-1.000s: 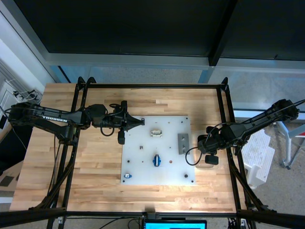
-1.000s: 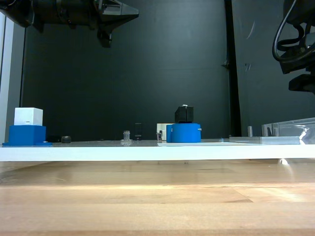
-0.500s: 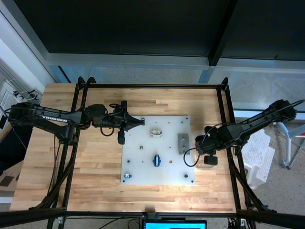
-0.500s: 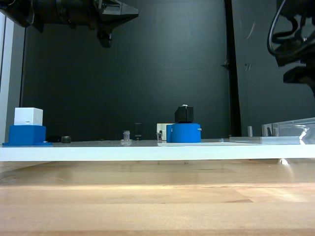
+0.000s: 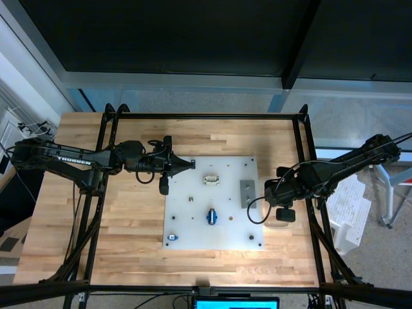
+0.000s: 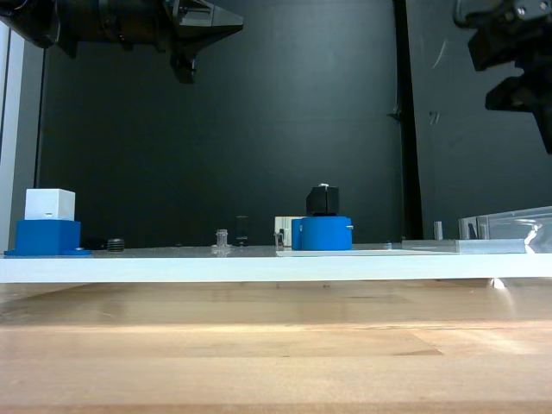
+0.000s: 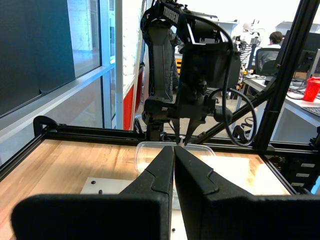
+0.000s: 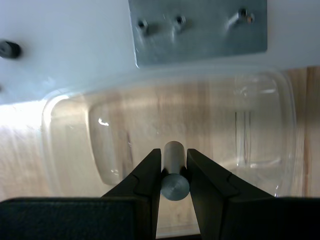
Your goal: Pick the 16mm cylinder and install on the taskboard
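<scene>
The right gripper (image 8: 174, 156) hangs over the one clear tray (image 8: 50, 117), just beside the right edge of the one white board (image 8: 65, 50). Its jaws are closed to a narrow gap on the single cylinder (image 8: 175, 186), which sits squarely between the two fingers, touches both, and has one flat end facing the wrist camera. The left gripper (image 7: 174, 150) is held in the air near the board's far left corner with its jaws fully closed on nothing, and one grey block (image 8: 200, 30) on the board shows three small round marks in a row.
</scene>
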You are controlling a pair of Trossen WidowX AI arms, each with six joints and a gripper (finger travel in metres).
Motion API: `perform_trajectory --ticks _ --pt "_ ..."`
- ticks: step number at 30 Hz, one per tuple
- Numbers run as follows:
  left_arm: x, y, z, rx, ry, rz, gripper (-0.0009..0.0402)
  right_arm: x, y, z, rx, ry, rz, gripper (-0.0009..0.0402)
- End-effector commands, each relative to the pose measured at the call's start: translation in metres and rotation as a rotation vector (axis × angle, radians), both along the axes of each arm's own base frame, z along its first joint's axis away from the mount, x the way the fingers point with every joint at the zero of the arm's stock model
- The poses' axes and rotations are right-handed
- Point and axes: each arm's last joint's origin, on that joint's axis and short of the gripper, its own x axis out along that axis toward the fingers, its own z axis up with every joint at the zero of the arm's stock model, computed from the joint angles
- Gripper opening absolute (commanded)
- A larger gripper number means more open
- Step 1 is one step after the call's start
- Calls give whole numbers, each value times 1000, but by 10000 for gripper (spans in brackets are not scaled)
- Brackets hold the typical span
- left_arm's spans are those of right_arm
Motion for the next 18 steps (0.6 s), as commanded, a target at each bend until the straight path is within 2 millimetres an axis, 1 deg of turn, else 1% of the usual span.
perform_trajectory --ticks 1,8,18 --pt "0 0 0 0 0 0 0 5 2 4 -5 8 10 0" --pt "0 0 0 0 0 0 0 17 6 8 -12 12 42 0" --pt "0 0 0 0 0 0 0 19 7 5 -18 25 42 0"
